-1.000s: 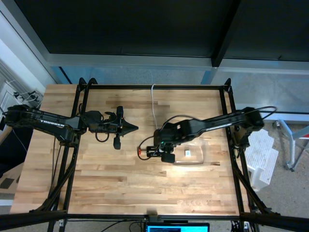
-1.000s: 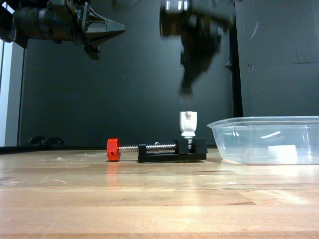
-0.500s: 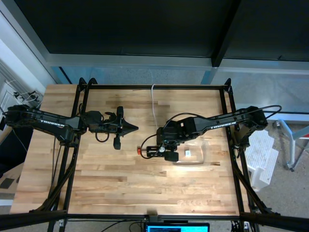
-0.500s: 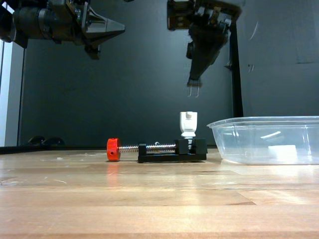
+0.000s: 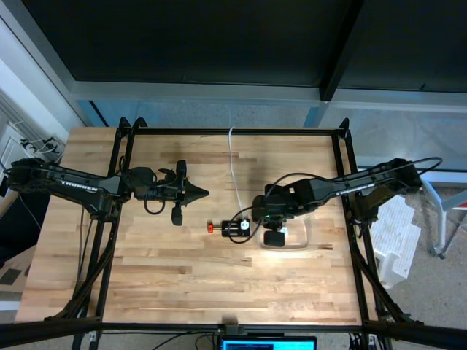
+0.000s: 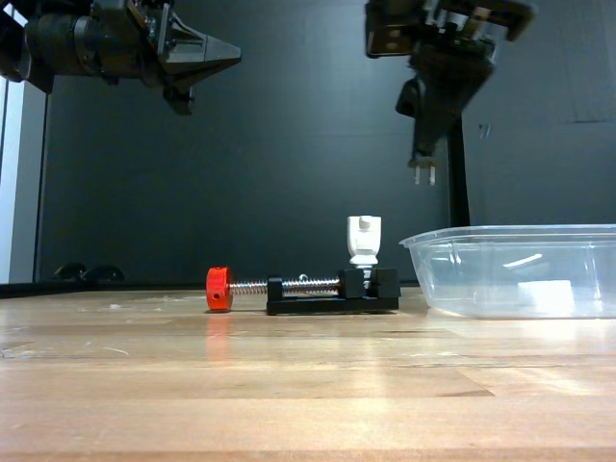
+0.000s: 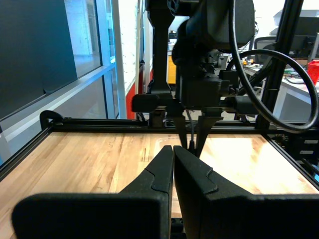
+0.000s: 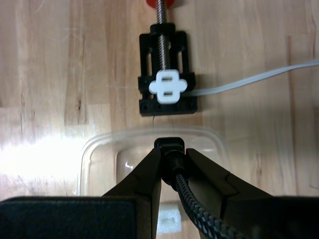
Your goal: Remove the power plug from the receptacle and place in the container
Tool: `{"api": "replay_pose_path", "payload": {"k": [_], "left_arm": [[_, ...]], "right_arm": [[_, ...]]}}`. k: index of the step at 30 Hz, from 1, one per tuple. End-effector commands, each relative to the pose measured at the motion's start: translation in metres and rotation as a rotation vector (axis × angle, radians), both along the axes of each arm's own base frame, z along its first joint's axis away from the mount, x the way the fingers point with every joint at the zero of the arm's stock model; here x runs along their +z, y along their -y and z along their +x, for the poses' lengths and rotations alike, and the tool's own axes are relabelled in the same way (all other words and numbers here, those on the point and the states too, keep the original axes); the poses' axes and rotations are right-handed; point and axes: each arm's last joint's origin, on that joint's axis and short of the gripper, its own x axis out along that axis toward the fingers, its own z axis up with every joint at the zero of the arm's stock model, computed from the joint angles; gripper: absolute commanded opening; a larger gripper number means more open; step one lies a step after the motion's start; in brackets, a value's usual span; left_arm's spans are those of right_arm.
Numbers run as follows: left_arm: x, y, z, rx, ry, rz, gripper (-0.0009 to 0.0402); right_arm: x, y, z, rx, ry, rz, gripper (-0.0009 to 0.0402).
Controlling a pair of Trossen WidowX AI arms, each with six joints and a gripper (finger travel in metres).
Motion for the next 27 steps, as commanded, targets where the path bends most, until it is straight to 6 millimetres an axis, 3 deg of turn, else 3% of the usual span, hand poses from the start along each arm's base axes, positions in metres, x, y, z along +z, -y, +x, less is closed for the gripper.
{"api": "replay_pose_path", "payload": {"k": [1,16,27], "left_arm": [[0.0,0.0,0.0,0.0,0.002,0.0,0.0],[0.0,0.0,0.0,0.0,0.0,0.0,0.0],[0.0,0.0,0.0,0.0,0.0,0.0,0.0]], "right_arm": [[-0.01,-0.001,-0.011,0.008,0.026,0.005,0.0],[-0.051,-0.001,-0.05,0.02,0.084,0.027,0.0],[-0.073,-0.001,-0.065,0.03,0.144,0.044,0.0]]}}
